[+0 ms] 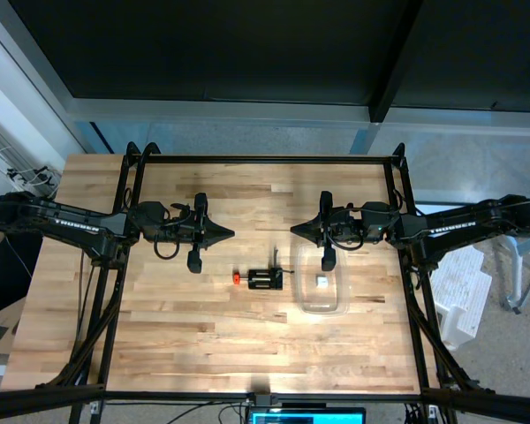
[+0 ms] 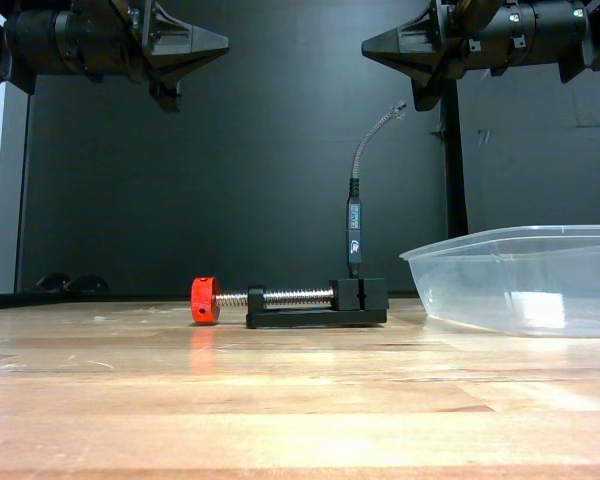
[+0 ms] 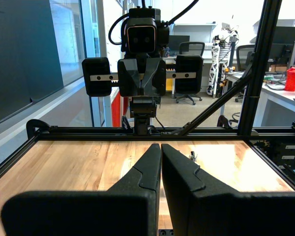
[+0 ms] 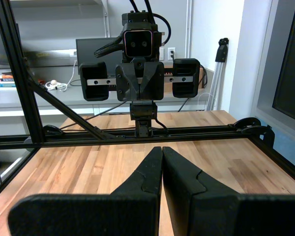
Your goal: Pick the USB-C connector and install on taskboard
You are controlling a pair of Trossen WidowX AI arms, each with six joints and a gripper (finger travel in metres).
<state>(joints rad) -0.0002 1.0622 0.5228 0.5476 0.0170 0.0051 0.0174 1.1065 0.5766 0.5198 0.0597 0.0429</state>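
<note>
The taskboard (image 1: 265, 280) is a small black block with a red-orange knob (image 2: 205, 300), lying mid-table. The USB-C connector (image 2: 353, 232) stands upright in the block's right end (image 2: 363, 296), its thin braided stem curving up and to the right. In the high view the connector (image 1: 276, 261) shows only as a thin line above the block. My left gripper (image 1: 227, 234) hangs high over the table, left of the block, shut and empty. My right gripper (image 1: 296, 230) mirrors it on the right, also shut and empty. Both point at each other, well above the board.
A clear plastic tray (image 1: 322, 310) sits just right of the taskboard with a small white squarish piece (image 1: 321, 281) inside. The tray's wall (image 2: 520, 280) rises near the block. A black frame (image 1: 265, 160) borders the wooden table.
</note>
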